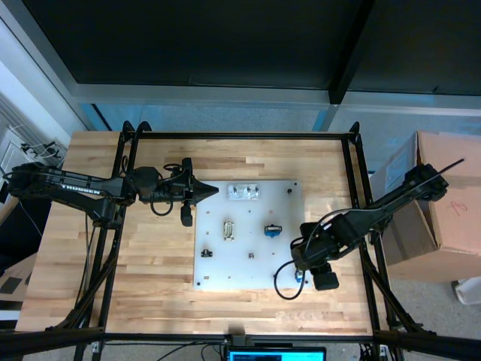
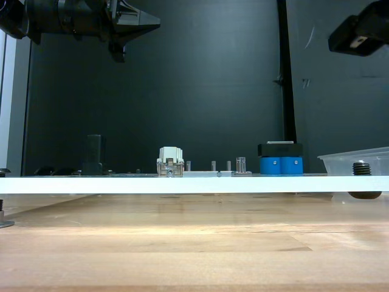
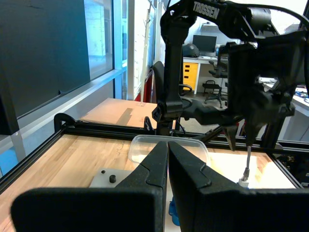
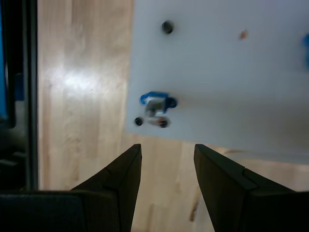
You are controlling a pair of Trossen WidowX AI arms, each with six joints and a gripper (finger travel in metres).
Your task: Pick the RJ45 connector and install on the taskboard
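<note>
Hovering | right pincer (image 4: 166, 147) parted, above RJ45 connector (image 4: 155, 107) | left pincer (image 3: 168, 144) closed, over taskboard (image 1: 252, 267)

high: overhead, facing away | low: table-level | wrists: along jaws | shared: taskboard (image 1: 242, 272)

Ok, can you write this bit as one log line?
left gripper: shut, empty, over taskboard left edge | right gripper: open, above near right corner | RJ45 connector: unheld, on that corner, seating unclear

Right claw (image 4: 167, 150) spread wide above the board's edge.
Its 2 dark fingers (image 4: 126, 169) stand apart over the wooden desk (image 4: 82, 96), just off the white taskboard (image 4: 217, 63); a small blue and grey part (image 4: 157, 105) sits on the board near that edge.
</note>
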